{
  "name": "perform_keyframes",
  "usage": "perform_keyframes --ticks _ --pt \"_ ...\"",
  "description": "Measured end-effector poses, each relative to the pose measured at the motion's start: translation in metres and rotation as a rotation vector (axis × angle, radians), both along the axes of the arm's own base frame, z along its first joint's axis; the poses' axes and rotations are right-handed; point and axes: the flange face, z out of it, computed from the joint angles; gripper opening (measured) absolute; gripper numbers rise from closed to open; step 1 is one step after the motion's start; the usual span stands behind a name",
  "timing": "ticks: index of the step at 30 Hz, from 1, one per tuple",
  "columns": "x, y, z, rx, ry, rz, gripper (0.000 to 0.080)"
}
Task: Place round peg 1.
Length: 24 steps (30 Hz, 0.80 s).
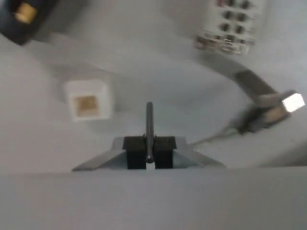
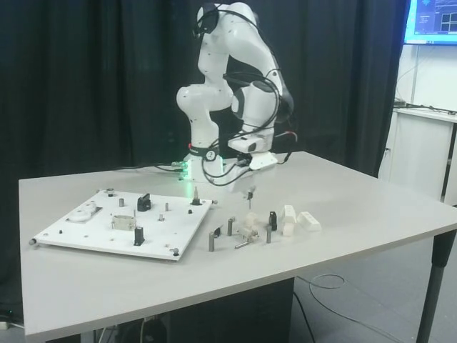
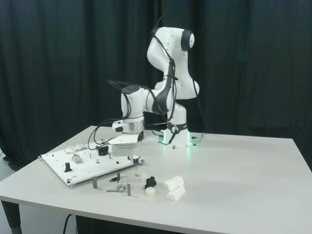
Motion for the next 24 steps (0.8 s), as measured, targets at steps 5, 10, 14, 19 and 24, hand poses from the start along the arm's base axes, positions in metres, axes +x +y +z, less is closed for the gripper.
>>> perform_keyframes --ticks 5,10,14,19,24 --pt "0.000 0.026 -0.003 0.002 0.024 -0.008 0.0035" --pt "-0.002 0.050 -0.008 0.002 0.043 -0.013 0.0035" --pt "-0.006 0.066 -0.012 0.001 0.055 -0.020 0.0035" --pt "-0.011 0.081 -0.017 -0.002 0.068 -0.019 0.0035" --pt "-0.018 0.091 -0.022 -0.007 0.082 -0.024 0.0035"
